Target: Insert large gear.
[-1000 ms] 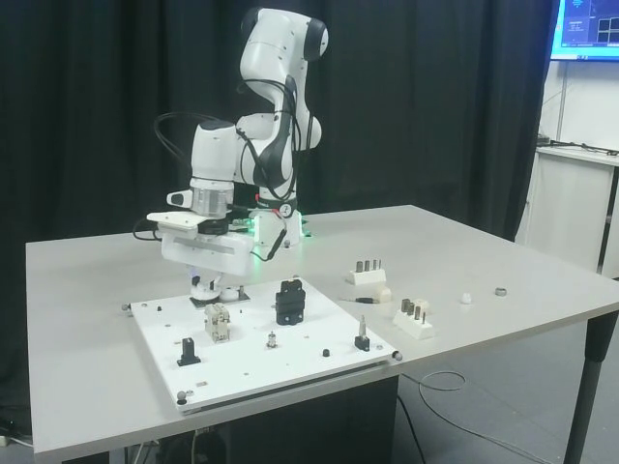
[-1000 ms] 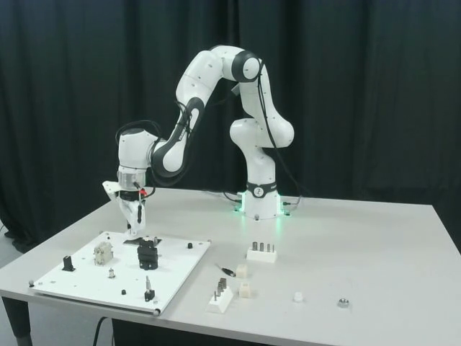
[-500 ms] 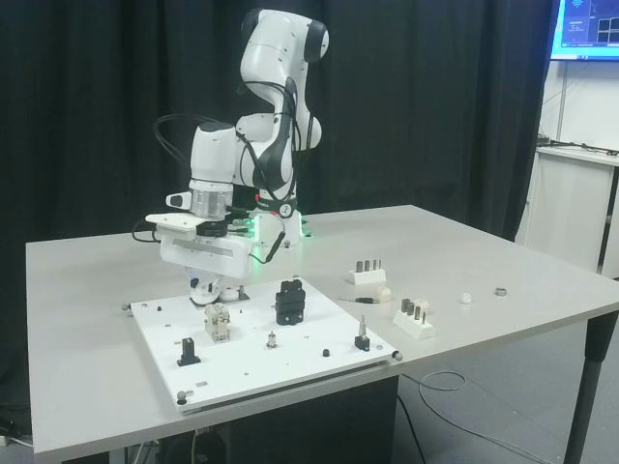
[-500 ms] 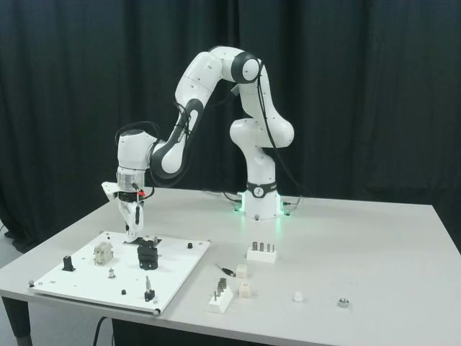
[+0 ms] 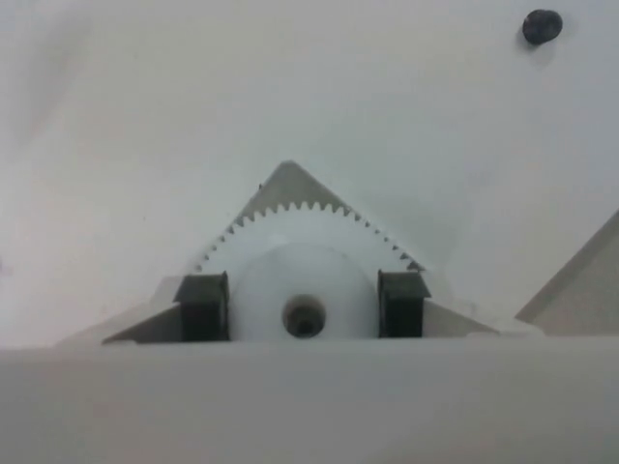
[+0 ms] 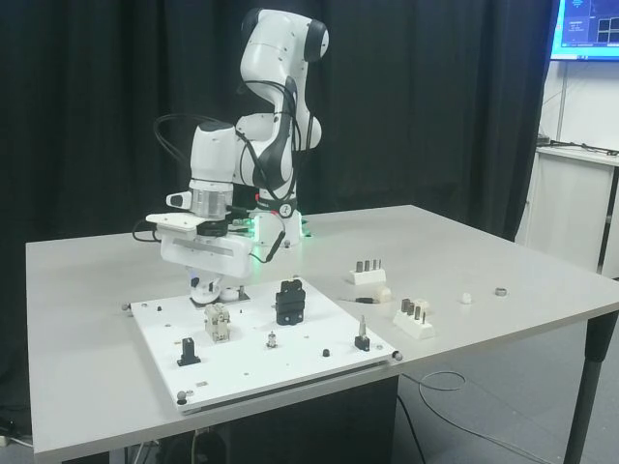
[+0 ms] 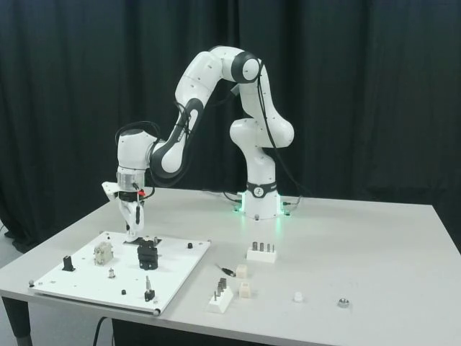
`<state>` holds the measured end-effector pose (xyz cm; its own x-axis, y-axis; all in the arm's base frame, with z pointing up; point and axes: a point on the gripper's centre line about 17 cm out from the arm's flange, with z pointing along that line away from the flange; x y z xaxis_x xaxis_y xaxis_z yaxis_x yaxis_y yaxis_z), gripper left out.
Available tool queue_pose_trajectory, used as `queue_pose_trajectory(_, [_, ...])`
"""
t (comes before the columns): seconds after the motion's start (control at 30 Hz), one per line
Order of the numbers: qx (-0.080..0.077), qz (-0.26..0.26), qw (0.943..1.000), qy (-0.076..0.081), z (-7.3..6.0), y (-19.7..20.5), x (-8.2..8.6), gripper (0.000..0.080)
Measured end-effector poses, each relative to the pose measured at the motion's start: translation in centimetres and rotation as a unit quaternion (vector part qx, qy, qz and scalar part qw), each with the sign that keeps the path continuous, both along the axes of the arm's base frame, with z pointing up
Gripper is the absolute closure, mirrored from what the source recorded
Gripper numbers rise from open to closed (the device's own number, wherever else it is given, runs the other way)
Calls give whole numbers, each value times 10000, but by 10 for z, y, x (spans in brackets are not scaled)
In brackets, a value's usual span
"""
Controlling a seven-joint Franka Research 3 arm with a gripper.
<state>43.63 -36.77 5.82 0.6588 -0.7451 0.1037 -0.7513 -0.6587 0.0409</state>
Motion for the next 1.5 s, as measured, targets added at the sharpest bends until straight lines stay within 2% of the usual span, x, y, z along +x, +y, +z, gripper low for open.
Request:
queue_pose_trajectory(1.13, [148, 39, 9998, 98, 1, 7, -7, 473])
queue_pose_trajectory(1.5, [148, 70, 9998, 102, 1, 7, -7, 473])
